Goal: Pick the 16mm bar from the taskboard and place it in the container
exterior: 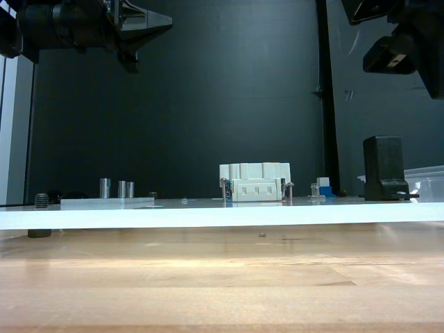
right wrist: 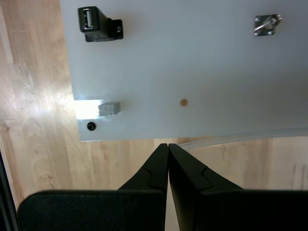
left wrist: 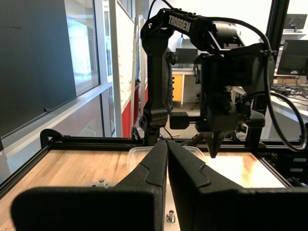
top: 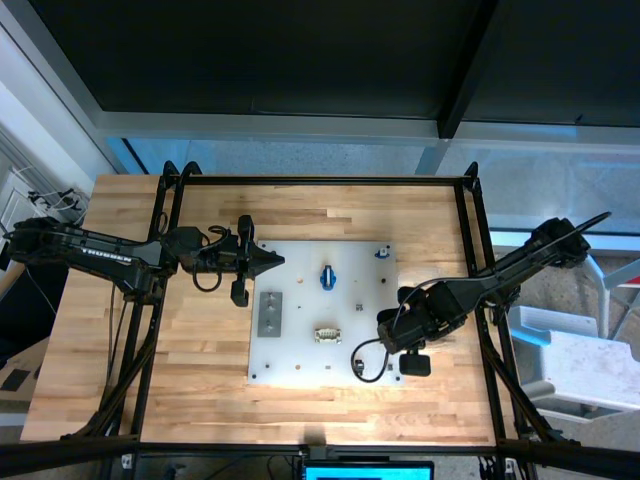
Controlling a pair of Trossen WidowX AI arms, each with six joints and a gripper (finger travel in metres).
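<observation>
Left of centre, left end effector (top: 276, 260) hovers closed, empty; right end effector (right wrist: 168, 144), likewise closed, hangs at the taskboard's (top: 300, 355) lower-right corner. The bars (exterior: 122, 189) look rigid and slippery: grip the exposed top.

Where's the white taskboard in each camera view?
High: taskboard centred, left gripper by its far-left corner, right gripper by its right edge.
Low: white slab across frame.
Left wrist: bright surface beyond shut fingers.
Right wrist: white surface beyond shut fingers.
Landmark: black USB block, high, low, right wrist.

I see the wooden tabletop (top: 200, 400) carrying the white taskboard (top: 300, 355) near its middle. The clear container (exterior: 427, 182) sits just beside the board's right edge.
</observation>
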